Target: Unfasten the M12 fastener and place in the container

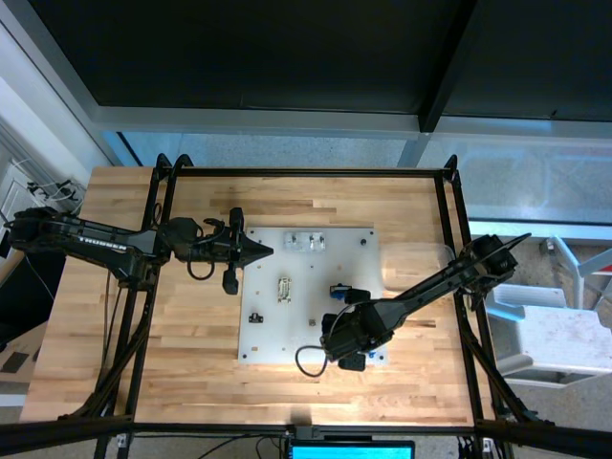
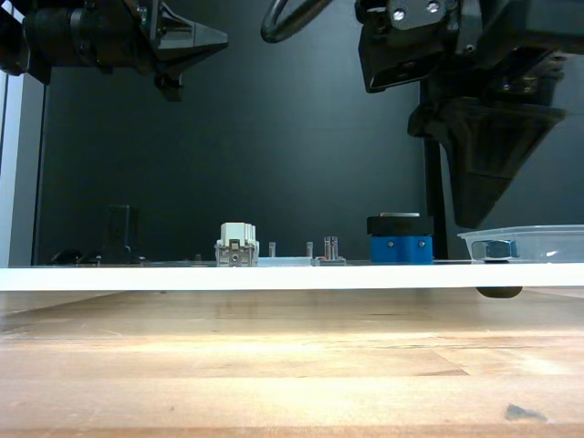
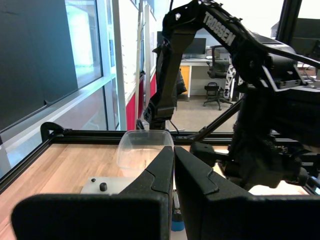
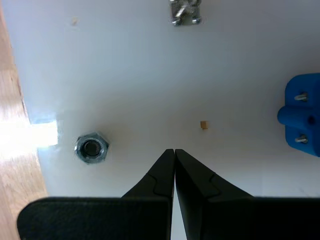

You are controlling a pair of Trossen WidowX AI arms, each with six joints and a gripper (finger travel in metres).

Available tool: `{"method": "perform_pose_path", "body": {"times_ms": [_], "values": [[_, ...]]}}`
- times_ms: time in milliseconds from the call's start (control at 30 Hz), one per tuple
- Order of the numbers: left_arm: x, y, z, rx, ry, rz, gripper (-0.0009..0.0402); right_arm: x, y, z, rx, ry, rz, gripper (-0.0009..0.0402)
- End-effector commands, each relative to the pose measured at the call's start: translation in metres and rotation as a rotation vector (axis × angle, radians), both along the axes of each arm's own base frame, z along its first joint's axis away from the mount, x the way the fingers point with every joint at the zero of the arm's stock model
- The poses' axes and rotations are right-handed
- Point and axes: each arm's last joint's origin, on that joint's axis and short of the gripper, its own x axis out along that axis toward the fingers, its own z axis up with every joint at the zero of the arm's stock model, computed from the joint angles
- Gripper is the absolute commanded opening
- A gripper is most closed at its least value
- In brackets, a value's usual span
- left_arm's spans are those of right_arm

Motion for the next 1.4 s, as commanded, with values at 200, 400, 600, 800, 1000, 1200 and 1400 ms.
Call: {"method": "perform_pose_path", "body": {"times_ms": [200,400,600,800,1000,1200,1400], "values": [[0.0,0.0,0.0,0.0,-0.001,0.0,0.0,0.001,0.012,0.003,0.279,0.046,0.037,0.0],[0.0,0.0,0.0,0.0,0.0,0.001,0.0,0.004,0.018,-0.003,0.334,0.062,0.049,0.0],[0.0,0.0,0.0,0.0,0.001,0.0,0.0,0.008,0.02,-0.012,0.33,0.06,0.056,0.0],[0.0,0.0,0.0,0.0,0.001,0.0,0.0,0.01,0.019,-0.016,0.304,0.058,0.05,0.0],[0.0,0.0,0.0,0.0,0.001,0.0,0.0,0.009,0.016,-0.016,0.254,0.05,0.028,0.0],[0.0,0.0,0.0,0.0,0.0,0.0,0.0,0.009,0.016,-0.016,0.257,0.046,0.028,0.0],[0.0,0.0,0.0,0.0,0.0,0.001,0.0,0.004,0.006,-0.011,0.018,0.012,-0.086,0.0]]}}
